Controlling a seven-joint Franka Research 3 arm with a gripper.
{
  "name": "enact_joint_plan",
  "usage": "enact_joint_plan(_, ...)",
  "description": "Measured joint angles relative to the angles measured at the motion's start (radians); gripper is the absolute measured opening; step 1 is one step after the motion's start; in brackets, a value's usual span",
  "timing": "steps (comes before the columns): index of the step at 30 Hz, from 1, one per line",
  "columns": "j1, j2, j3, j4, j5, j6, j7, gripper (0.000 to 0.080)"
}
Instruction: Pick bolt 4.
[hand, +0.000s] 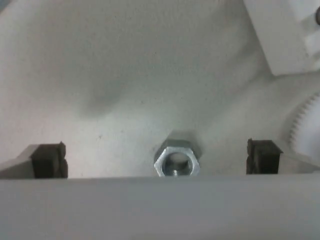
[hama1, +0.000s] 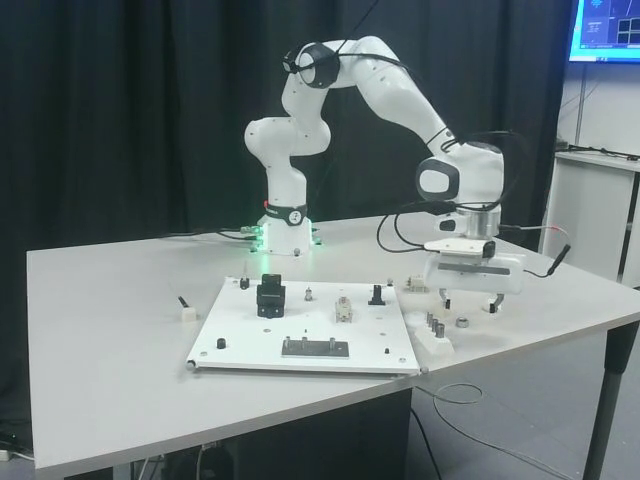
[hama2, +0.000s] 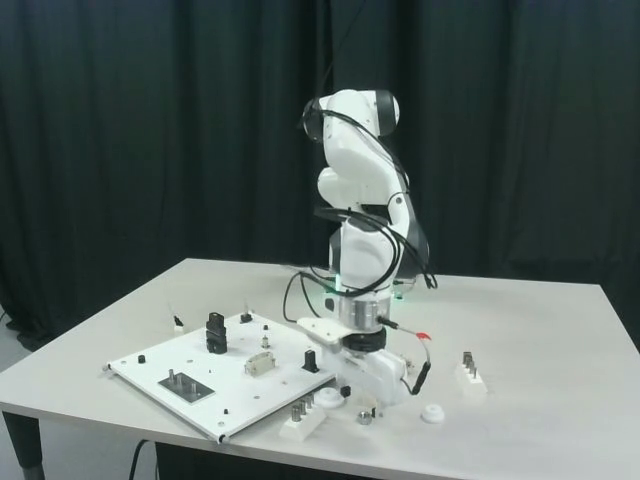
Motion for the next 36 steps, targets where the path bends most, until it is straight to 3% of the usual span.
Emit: enact_joint_plan(36,0.054,0.059,-0.049,0.008,0.003,0.000,0.027,0.0800)
